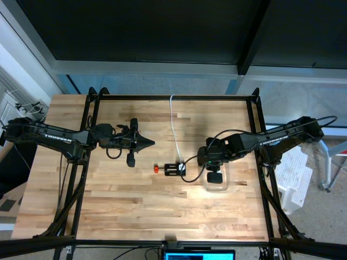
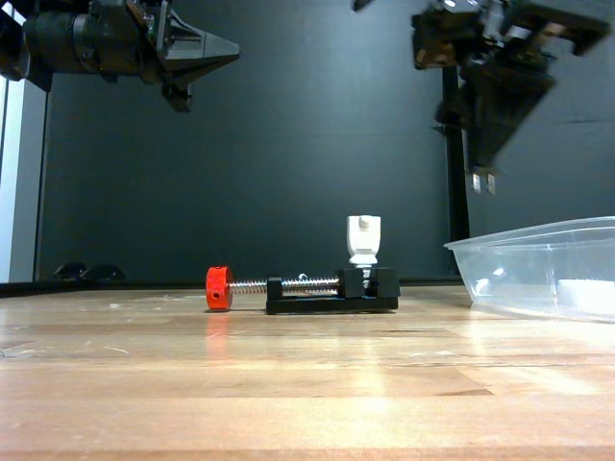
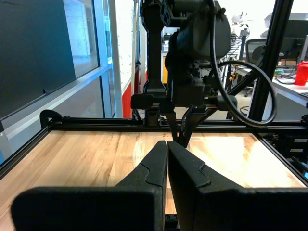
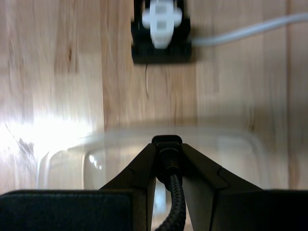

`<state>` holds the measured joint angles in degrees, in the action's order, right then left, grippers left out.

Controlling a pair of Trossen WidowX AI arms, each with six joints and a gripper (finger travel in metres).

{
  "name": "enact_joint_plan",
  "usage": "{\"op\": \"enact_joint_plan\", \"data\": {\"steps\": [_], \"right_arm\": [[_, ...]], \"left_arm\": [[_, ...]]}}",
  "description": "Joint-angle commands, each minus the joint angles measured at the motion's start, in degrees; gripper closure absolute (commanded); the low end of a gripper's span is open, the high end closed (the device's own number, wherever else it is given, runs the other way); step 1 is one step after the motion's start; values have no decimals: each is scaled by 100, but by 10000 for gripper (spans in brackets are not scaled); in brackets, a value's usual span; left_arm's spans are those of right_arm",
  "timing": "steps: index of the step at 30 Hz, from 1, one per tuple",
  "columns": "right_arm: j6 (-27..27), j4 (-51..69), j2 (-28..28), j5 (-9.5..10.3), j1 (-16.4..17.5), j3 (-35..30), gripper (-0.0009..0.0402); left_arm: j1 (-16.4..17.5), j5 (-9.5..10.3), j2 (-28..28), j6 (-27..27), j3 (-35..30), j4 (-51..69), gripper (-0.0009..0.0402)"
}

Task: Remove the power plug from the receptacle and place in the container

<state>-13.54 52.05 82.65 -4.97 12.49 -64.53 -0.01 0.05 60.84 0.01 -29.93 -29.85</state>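
My right gripper [image 4: 167, 149] is shut on the power plug [image 4: 167, 142], a small dark block with a black braided cord trailing from it. In the low view the power plug [image 2: 483, 179] hangs with its prongs down, well above the near end of the container [image 2: 548, 270], a clear plastic tray. The receptacle [image 2: 363, 238] stands free and white-faced in the black vise [image 2: 332, 291] with its red knob [image 2: 219, 288]. From above, my right gripper [image 1: 213, 172] sits over the container [image 1: 223, 188]. My left gripper [image 1: 147, 143] hovers shut and empty, left of the vise [image 1: 173, 169].
A long white cable [image 1: 174, 122] runs from the receptacle to the table's far edge. Black frame rails [image 1: 255, 141] border the wooden table. The right arm [image 3: 192, 57] fills the left wrist view beyond my left gripper [image 3: 167, 147].
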Motion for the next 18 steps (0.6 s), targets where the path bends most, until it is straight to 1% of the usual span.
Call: {"op": "enact_joint_plan", "data": {"steps": [1, 6, 12, 15, 18], "right_arm": [[-107, -46, -186, 0, 101, 345, 393], [-170, -94, -402, 0, 258, 859, 393], [-428, -278, -551, -2, 280, 1292, 390], [-538, -354, -568, 0, 282, 1381, 375], [-577, -352, -568, 2, 291, 1414, 351]], "left_arm": [[0, -2, 2, 0, -2, 0, 393], [2, 0, 2, 0, -2, -2, 393], [0, -2, 2, 0, -2, -2, 393], [0, -2, 2, 0, -2, -2, 393], [2, -2, 2, 0, -2, -2, 393]]}}
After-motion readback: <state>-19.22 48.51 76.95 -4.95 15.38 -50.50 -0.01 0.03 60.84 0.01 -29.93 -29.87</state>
